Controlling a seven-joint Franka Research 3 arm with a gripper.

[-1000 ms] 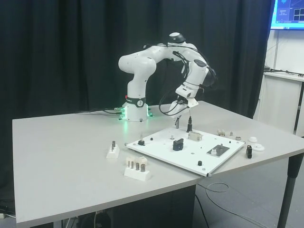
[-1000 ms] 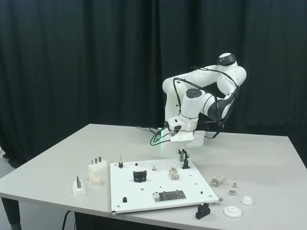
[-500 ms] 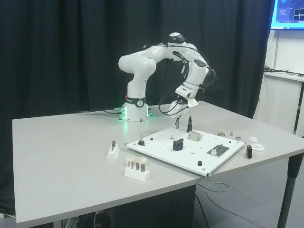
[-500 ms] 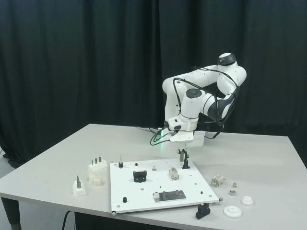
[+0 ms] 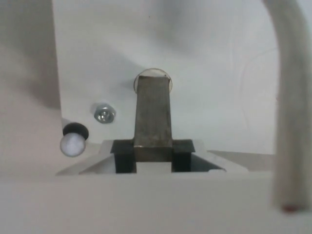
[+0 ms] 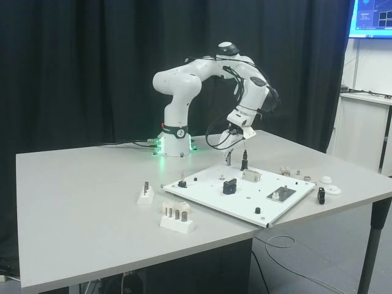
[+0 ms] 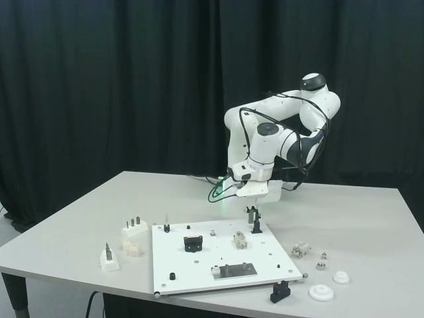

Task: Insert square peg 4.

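Observation:
A long grey square peg [image 5: 153, 112] stands upright over the white board [image 5: 209, 73]. Its far end sits at a round hole in the board. My gripper [image 5: 153, 156] is shut on the peg's near end, with a black finger [image 5: 124, 157] pressed against each side and no gap showing. From the room, the gripper [image 6: 231, 149] [image 7: 250, 207] hangs over the board's far edge with the peg [image 7: 250, 214] below it, next to a black post [image 7: 256, 227].
The board [image 6: 245, 197] carries a black block [image 6: 229, 185], a white connector [image 6: 251, 176] and a grey bar fixture [image 7: 232, 269]. White peg holders [image 6: 176, 218] [image 7: 134, 235] stand beside it. Loose white rings [image 7: 321, 290] lie nearby. A screw [image 5: 104, 114] and a cable [image 5: 292, 107] are close to the peg.
The wrist has risen very slightly over the board's far edge. Nothing else on the table has moved.

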